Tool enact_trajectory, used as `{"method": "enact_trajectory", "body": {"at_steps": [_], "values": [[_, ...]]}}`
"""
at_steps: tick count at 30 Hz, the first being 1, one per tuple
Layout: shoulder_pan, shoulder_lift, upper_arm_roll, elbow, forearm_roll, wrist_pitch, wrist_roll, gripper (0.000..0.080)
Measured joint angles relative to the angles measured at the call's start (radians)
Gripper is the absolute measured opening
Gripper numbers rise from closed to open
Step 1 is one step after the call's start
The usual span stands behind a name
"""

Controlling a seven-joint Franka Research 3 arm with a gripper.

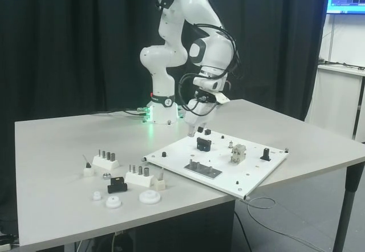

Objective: Pick Ethernet.

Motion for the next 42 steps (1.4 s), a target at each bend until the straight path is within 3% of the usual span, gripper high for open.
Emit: {"method": "enact_trajectory", "body": {"at_steps": [11,21,31,42], "values": [[-0.035,0.017,0.0,0.033,-0.092,0.022,-0.161,0.08],[-0.09,0.059,0.014,0.082,-0.139,0.049,-0.301,0.08],[-0.15,0.118,0.048,0.152,-0.155,0.05,-0.403,0.08],[-0.174,0.189,0.066,0.218,-0.162,0.05,-0.522,0.08]]}}
